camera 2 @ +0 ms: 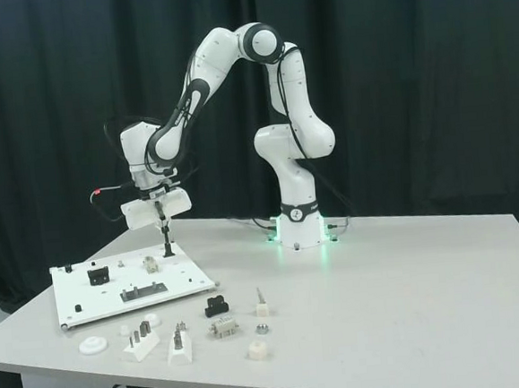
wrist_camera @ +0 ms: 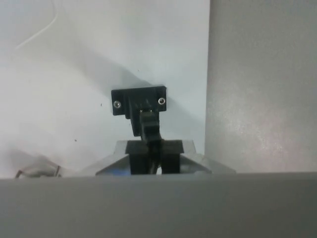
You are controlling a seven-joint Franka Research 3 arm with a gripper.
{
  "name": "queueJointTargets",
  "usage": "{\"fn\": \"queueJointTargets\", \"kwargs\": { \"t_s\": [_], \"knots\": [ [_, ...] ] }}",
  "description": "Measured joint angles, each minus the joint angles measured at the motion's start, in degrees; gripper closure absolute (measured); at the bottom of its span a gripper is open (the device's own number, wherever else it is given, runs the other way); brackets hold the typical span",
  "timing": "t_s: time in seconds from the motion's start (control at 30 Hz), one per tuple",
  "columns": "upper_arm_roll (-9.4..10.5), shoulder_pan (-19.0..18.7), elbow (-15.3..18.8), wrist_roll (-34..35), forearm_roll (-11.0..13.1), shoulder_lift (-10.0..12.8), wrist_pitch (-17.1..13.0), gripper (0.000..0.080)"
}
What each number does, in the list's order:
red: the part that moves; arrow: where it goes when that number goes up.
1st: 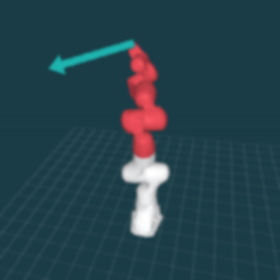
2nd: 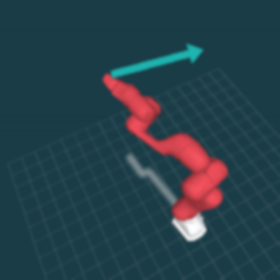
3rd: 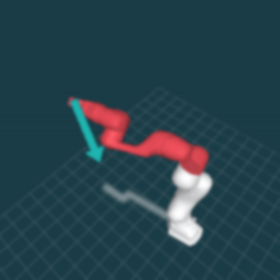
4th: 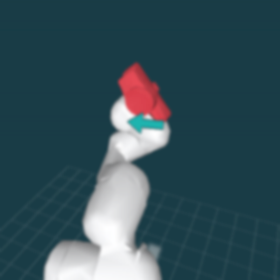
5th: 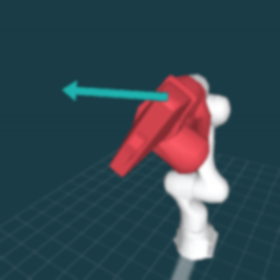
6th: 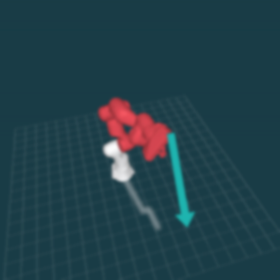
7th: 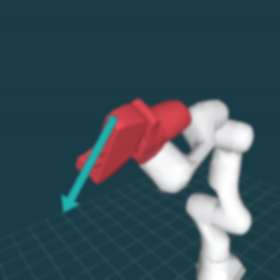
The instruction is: Insert USB.
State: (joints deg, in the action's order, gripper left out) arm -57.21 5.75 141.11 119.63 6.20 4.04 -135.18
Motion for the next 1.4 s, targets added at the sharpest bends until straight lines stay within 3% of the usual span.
{"fn": "queueJointTargets", "kwargs": {
  "t_s": [1.03, 1.07, 1.23, 1.27, 1.4],
  "knots": [
    [-0.43, 0.05, 0.07, -0.44, 0.36, 0.13, -0.74, 0.0758],
    [-0.46, 0.05, 0.07, -0.44, 0.36, 0.13, -0.76, 0.0281],
    [-0.68, 0.05, 0.06, -0.44, 0.36, 0.13, -1.07, 0.0281],
    [-0.71, 0.05, 0.06, -0.44, 0.36, 0.13, -1.19, 0.0075],
    [-0.81, 0.05, 0.02, -0.76, 0.32, 0.13, -1.95, 0.0075]
  ]
}}
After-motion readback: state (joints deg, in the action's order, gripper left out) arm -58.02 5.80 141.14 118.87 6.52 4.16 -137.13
